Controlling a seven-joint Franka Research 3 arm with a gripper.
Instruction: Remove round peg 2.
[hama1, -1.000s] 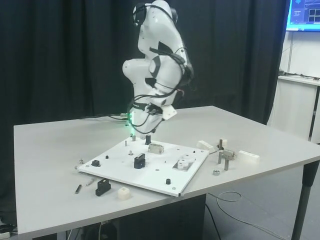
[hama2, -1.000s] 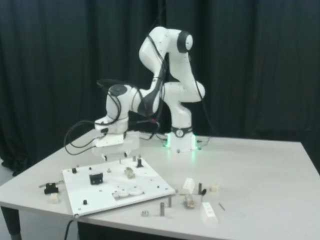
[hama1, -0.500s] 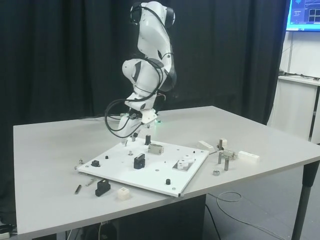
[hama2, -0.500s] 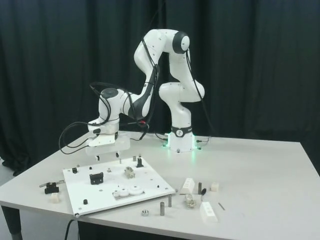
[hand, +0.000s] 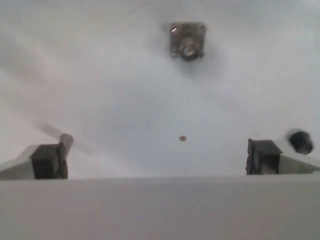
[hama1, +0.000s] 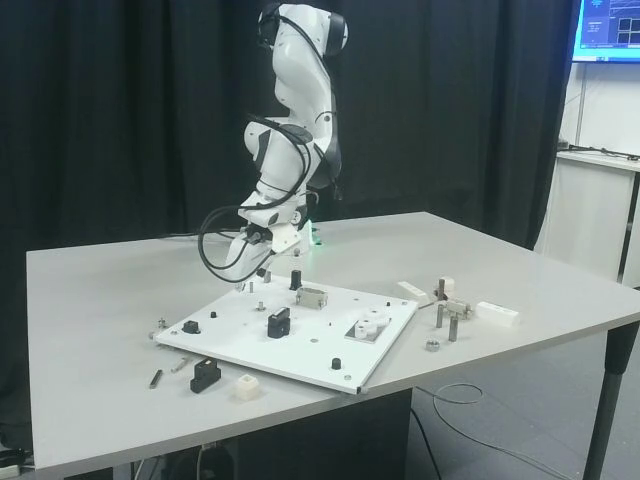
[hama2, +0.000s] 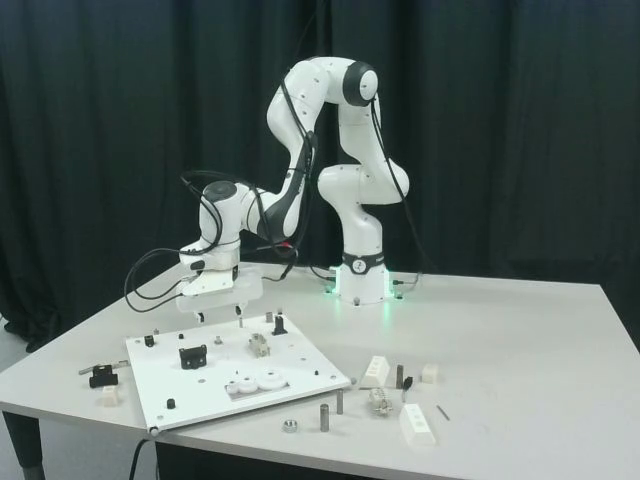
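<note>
Left of centre in the second room view, the gripper (hama2: 219, 313) hangs wide open and empty above the white board's (hama2: 300, 368) far edge, a black block (hama2: 192, 355) and metal connector (hama2: 259, 344) nearby.

Glossy white plastic shell on arm (hama2: 330, 130). Matt white board (hama1: 300, 335), smooth. Near board: dull metal pins (hama2: 325, 416), shiny metal square fitting (hand: 187, 41) on it. Matt grey table (hama1: 90, 300). Black cloth curtain (hama2: 500, 130) behind arm.
</note>
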